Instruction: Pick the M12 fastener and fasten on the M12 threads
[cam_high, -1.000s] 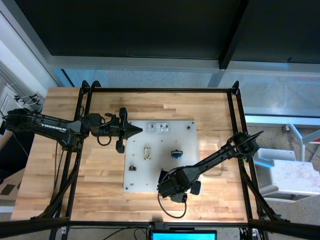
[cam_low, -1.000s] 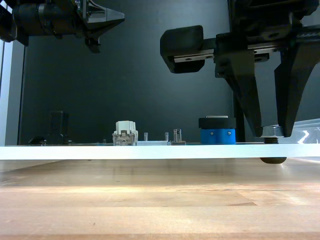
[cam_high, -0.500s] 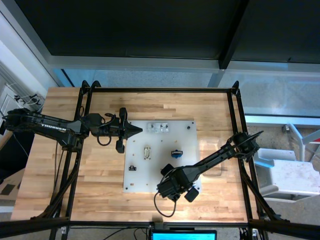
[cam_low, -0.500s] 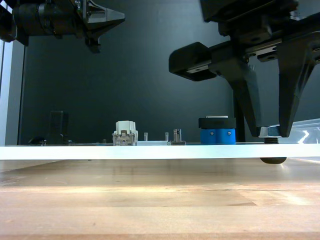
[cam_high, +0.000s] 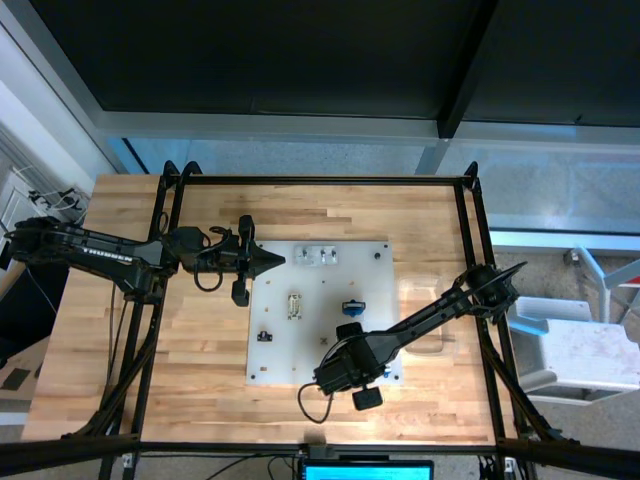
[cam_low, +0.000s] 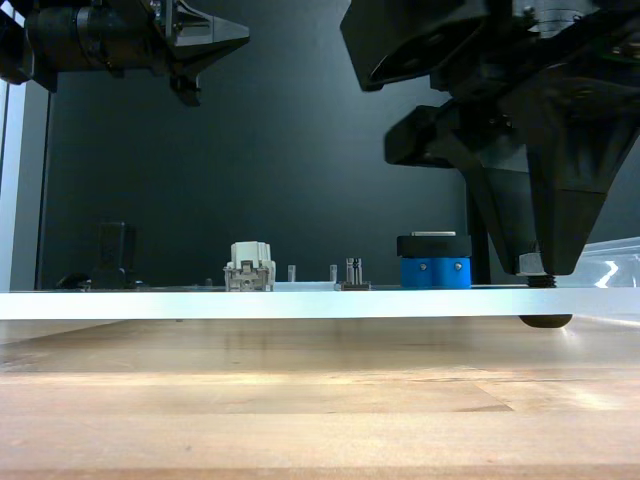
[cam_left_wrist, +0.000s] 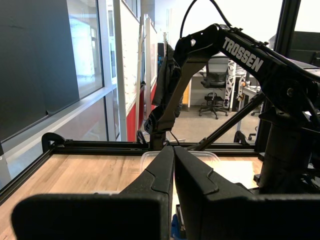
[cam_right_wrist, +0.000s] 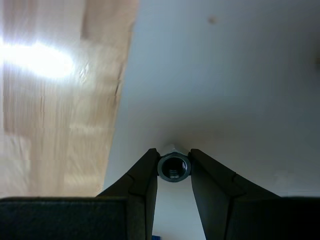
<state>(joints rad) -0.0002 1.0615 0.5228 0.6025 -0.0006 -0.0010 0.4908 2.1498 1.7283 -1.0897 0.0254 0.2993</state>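
Right end effector (cam_right_wrist: 173, 159): clenched on the M12 nut (cam_right_wrist: 174, 167), one finger on each flank. It stands at about 5 o'clock on the white board (cam_high: 275, 355), pointing straight down. That pose suits the job, since the nut's bore faces down the tool axis and a wrist roll would turn it.

Nut location: held in the fingers directly above the black ribbed stud (cam_low: 541, 282). In the low view the ribs show just beneath the fingertips.

Left end effector (cam_left_wrist: 173, 150): fingers pressed together on nothing. It hangs high off the board's 10 o'clock edge, clear of the work and probably parked.

Hidden or unclear:
- In the low view the fingers are edge-on and cover the nut almost entirely.
- In the high view the right wrist housing hides the fingertips, nut and stud.
- The wrist view looks into the threaded bore, but I can't see the stud there. The nut may be resting on the stud top; I can't tell whether threads are engaged.
- The blue connector (cam_low: 434, 262) stands at 9 o'clock from the stud, apart from it.
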